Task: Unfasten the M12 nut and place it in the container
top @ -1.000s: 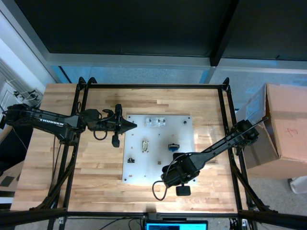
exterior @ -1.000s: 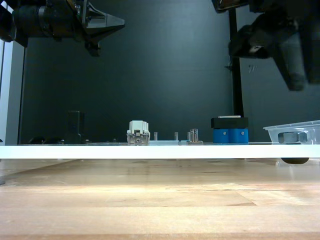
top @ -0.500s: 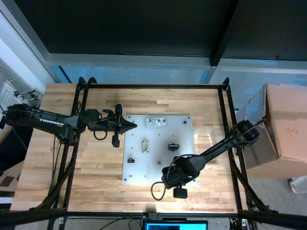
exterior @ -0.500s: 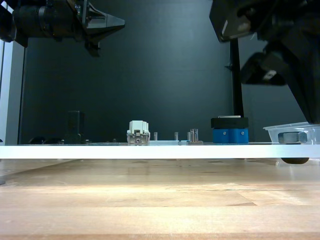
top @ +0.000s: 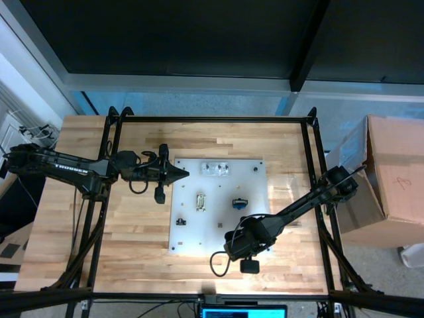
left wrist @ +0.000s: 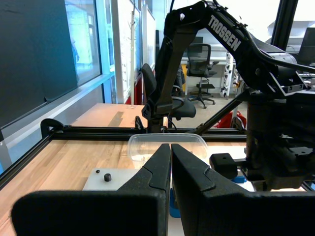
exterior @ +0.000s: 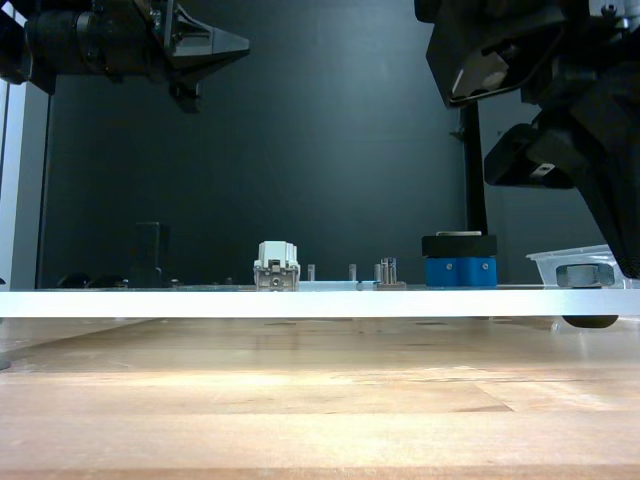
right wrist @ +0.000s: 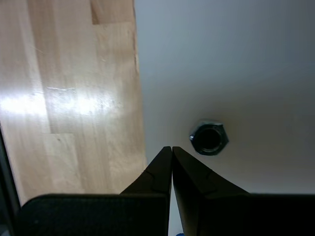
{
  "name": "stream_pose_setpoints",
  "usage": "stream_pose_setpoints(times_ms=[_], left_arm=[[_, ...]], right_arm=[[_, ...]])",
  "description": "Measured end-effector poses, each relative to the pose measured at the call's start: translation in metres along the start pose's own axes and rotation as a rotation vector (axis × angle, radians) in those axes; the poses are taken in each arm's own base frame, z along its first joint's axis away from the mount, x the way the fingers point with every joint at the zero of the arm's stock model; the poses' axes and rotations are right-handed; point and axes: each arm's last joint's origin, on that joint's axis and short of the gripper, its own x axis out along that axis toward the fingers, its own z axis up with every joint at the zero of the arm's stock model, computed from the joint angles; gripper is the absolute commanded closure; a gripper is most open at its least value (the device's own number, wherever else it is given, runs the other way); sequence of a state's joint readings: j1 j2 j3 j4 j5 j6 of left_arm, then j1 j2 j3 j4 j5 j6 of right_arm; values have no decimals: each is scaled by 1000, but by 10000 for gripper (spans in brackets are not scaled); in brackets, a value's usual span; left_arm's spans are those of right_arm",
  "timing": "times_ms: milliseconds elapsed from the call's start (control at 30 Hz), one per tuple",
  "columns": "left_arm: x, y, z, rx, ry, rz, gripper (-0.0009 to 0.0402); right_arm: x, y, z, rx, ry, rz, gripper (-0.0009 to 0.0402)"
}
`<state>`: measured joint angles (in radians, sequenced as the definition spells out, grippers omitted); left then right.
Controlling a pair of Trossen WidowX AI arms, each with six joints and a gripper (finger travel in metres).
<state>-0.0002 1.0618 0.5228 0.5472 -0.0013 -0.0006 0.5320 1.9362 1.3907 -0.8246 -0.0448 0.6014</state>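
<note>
L claw [top: 186, 173]: closed, empty, high over board [top: 192, 232] left edge. R claw [right wrist: 172, 148]: closed on nothing, tips just beside nut [right wrist: 220, 138]. Nut on its stud [right wrist: 208, 139], not in tray [exterior: 565, 257]. Judged: light, rigid, slick steel; grip across opp. flats.

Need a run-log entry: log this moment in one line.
M12 nut: on its stud, unheld | right gripper: shut, empty, above board beside nut | left gripper: shut, raised at board's left
</note>
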Motion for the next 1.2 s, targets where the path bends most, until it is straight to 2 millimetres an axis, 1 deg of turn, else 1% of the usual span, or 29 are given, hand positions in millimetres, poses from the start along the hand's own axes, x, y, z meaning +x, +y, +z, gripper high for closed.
stream_pose_setpoints(times_ms=[233, 467, 867, 933, 1000, 1033, 1100, 1200], left_arm=[[0, 0, 0, 0, 0, 0, 393], [0, 0, 0, 0, 0, 0, 393], [0, 0, 0, 0, 0, 0, 393], [0, 0, 0, 0, 0, 0, 393], [0, 0, 0, 0, 0, 0, 393], [0, 0, 0, 0, 0, 0, 393], [0, 0, 0, 0, 0, 0, 393], [0, 0, 0, 0, 0, 0, 393]], right_arm=[[1, -1, -1, 0, -9, -25, 394], [-2, -4, -3, 14, -15, -70, 394], [-5, -4, -3, -3, -26, -75, 394], [-5, -7, -3, -7, -52, -146, 393], [-11, -11, -4, 35, -121, -299, 394], [-14, -13, -4, 49, -139, -342, 393], [-21, -16, -4, 56, -143, -369, 393], [-24, -12, -5, 62, -131, -336, 393]])
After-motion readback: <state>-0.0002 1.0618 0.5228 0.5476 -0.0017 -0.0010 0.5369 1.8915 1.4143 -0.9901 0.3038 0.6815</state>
